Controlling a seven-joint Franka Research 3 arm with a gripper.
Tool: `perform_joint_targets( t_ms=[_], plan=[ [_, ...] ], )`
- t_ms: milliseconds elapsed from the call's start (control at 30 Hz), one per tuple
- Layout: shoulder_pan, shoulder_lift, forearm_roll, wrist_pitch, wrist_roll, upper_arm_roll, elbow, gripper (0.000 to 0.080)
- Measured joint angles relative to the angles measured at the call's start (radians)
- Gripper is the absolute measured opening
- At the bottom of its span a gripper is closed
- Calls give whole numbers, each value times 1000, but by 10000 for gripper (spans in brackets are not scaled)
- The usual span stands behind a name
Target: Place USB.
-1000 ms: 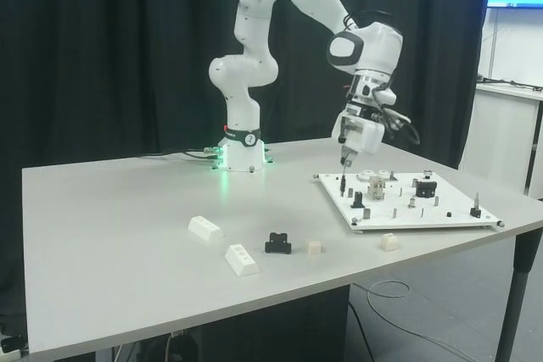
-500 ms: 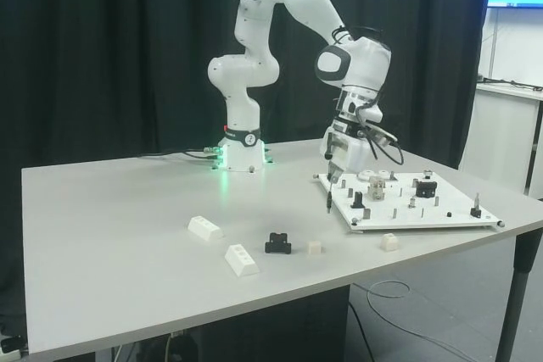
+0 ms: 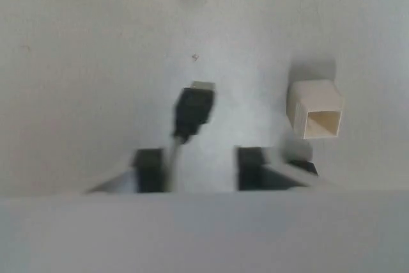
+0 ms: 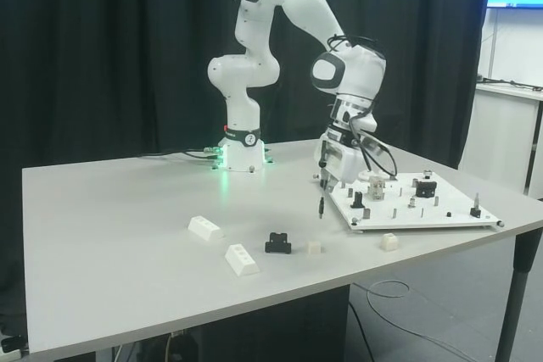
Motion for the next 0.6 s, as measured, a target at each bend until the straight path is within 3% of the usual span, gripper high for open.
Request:
perform_joint_targets(
  t_ms=[33, 200, 233, 400, 433, 600],
  plan=[
    [-1, 1, -1, 0, -2, 0, 0, 305],
    [-6, 3, -12, 1, -6, 0, 0, 305],
    [-7, 3, -14, 1, -7, 0, 0, 655],
    [-10, 4, -22, 3, -7, 0, 0, 655],
    [-11, 4, -23, 4, -7, 0, 0, 768],
    [-14, 5, -27, 9, -7, 0, 0, 768]
  ],
)
